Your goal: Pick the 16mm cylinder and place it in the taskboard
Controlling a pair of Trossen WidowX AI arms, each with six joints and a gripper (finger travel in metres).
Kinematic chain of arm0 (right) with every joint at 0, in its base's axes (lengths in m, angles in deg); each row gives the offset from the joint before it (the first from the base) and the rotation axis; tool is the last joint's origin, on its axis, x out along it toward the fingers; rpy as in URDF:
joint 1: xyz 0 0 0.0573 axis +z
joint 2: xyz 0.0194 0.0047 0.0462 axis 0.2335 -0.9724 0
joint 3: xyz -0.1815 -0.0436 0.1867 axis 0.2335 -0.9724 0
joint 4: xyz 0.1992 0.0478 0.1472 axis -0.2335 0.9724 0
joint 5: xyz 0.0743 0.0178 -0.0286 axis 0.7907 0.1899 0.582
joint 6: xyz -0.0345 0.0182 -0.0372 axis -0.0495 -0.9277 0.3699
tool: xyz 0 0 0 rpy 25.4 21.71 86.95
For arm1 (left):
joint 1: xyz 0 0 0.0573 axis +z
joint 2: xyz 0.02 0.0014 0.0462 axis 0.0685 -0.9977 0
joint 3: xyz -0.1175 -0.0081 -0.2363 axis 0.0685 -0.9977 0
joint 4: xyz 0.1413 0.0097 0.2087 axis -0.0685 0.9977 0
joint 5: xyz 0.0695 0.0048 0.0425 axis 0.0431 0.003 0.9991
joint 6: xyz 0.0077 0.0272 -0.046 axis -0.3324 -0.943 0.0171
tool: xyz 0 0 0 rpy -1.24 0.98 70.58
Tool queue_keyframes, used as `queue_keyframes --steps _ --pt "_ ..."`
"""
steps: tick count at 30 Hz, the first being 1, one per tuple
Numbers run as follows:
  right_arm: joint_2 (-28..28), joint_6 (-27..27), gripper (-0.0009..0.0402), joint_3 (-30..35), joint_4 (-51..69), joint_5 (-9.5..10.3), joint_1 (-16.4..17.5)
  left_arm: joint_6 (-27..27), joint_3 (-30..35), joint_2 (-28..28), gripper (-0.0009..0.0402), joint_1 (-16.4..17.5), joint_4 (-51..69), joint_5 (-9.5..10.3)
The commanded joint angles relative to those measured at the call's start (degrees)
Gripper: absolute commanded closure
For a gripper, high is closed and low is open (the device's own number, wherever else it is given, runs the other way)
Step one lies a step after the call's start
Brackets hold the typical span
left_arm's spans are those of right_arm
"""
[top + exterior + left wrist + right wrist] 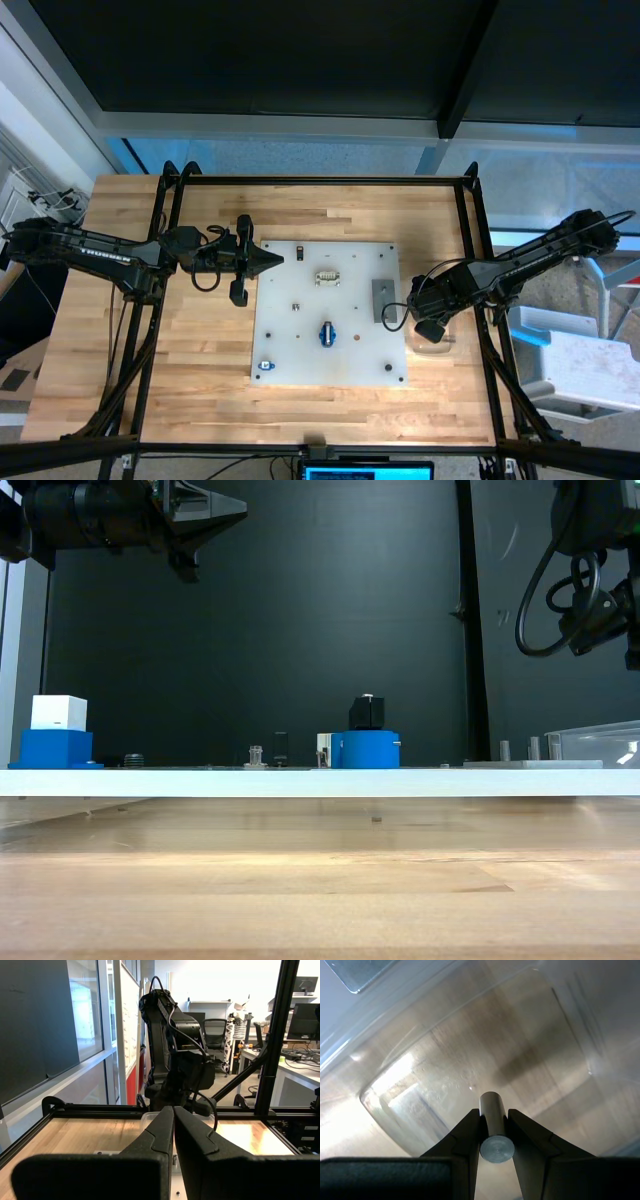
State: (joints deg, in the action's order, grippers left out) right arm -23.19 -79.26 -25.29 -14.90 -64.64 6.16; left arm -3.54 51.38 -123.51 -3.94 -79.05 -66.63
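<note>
Pinched in right gripper (493, 1114), 16mm cylinder (496, 1130), above clear tray (420, 1080) just right of taskboard (300, 345). Left gripper (272, 257) pressed together, hovering by its upper-left edge. Risk, probably: smooth peg slipping or tilting in narrow tips, then jamming at its hole.

The white taskboard (300, 345), dotted with dark holes, lies on a pale, plank-striped wooden table (150, 350). The black left gripper (275, 257) hangs at its ten o'clock. The black right gripper (493, 1116), at three o'clock, clasps the shiny grey 16mm cylinder (496, 1149) over a clear tray (395, 1085).
</note>
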Motion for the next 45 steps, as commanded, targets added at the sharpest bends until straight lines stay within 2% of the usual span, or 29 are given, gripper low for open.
queue_keyframes --steps 1,30,36,45 --pt "0.6 0.1 0.0371 1.2 1.0 0.00 0.1 0.0 0.0 0.0 0.0393 0.0 0.0 0.00" --pt "1.5 2.8 0.0371 15.4 14.9 -0.42 0.3 0.0 0.0 0.0 0.0393 0.0 0.0 0.00" --pt "1.5 3.0 0.0371 15.9 15.5 -1.31 0.3 0.0 0.0 0.0 0.0393 0.0 0.0 0.00" --pt "1.5 3.0 0.0371 15.9 15.5 -1.53 0.3 0.0 0.0 0.0 0.0393 0.0 0.0 0.00"
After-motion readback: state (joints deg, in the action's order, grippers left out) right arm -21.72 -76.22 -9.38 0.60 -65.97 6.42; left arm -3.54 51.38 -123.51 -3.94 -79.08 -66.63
